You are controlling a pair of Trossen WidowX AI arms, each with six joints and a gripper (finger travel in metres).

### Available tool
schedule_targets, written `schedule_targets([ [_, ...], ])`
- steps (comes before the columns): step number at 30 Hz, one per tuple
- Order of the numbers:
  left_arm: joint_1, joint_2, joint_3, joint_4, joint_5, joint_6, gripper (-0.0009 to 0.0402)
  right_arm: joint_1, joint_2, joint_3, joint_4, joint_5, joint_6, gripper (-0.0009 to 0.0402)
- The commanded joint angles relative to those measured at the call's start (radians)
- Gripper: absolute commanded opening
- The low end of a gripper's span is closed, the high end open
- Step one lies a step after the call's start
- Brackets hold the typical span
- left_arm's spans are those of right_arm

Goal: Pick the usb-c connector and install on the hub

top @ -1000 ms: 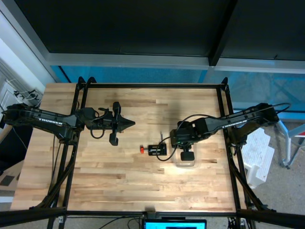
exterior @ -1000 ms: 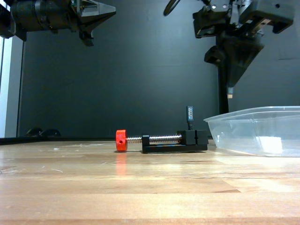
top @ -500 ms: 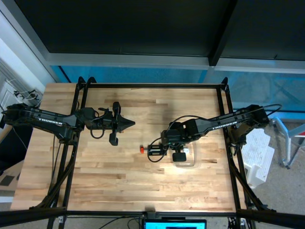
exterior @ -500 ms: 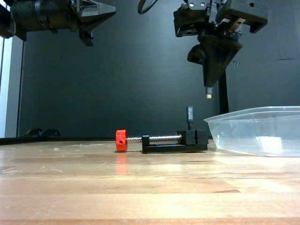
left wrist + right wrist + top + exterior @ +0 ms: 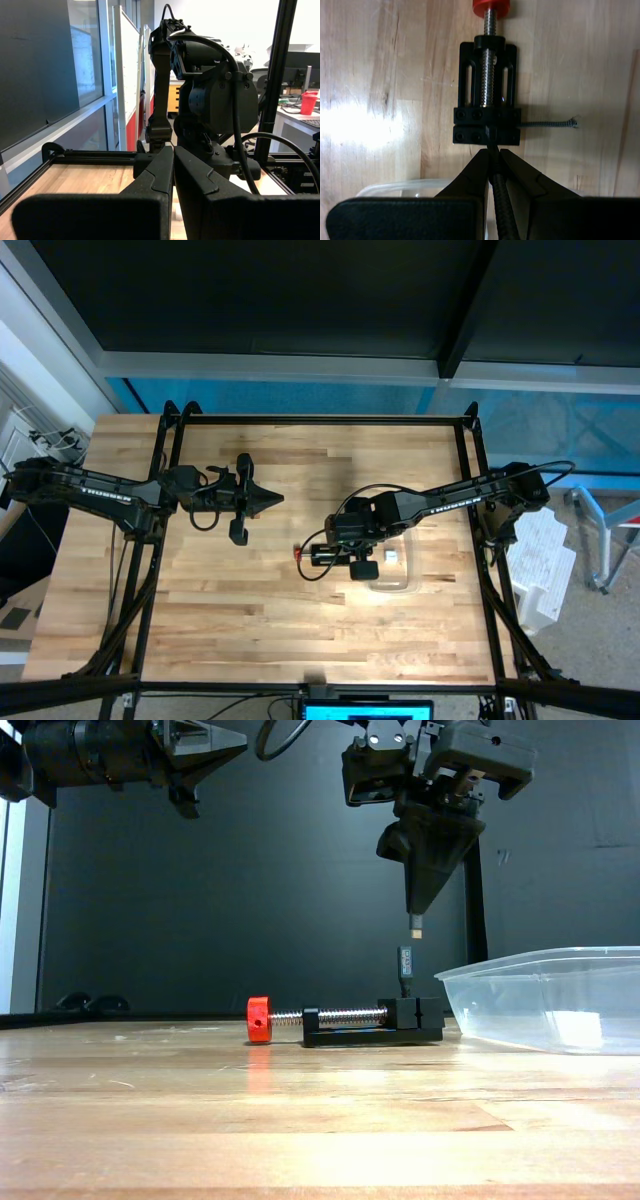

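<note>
Right hand (image 5: pixel 418 902), clamped on the upright usb-c connector (image 5: pixel 416 931), hangs above the hub (image 5: pixel 372 1018), its pin (image 5: pixel 405 963) at 6 o'clock; left hand (image 5: pixel 272 499), pressed together, waits well apart at 9 o'clock.

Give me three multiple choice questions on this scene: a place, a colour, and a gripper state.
1. The right gripper is: A above the hub; B in the tray; C on the tabletop.
2. The hub's knob end is: A blue; B orange-red; C green.
3. The left gripper, parked high at the left, is: A shut, empty; B wide open; C half open.
Answers: A, its usb-c connector hangs above the hub's pin; B, the knob shows red; A, its fingers touch, nothing between.
</note>
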Motion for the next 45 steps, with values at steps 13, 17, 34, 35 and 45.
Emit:
schedule_targets([
  [13,0.000,0.000,0.000,0.001,0.000,0.000,0.0000,0.000,0.000,0.001,0.016,0.002,-0.003,0.0000],
  [17,0.000,0.000,0.000,0.000,0.000,0.000,0.0000,0.000,0.000,0.000,0.016,0.008,-0.003,0.0000],
  [34,0.000,0.000,0.000,0.000,0.000,0.000,0.0000,-0.002,0.047,0.035,-0.019,0.008,-0.002,0.0000],
  [35,0.000,0.000,0.000,0.001,0.000,0.000,0.0000,-0.002,0.047,0.034,-0.019,0.008,-0.002,0.0000],
  [45,0.000,0.000,0.000,0.000,0.000,0.000,0.0000,-0.003,0.047,0.034,-0.010,0.008,-0.002,0.0000],
])
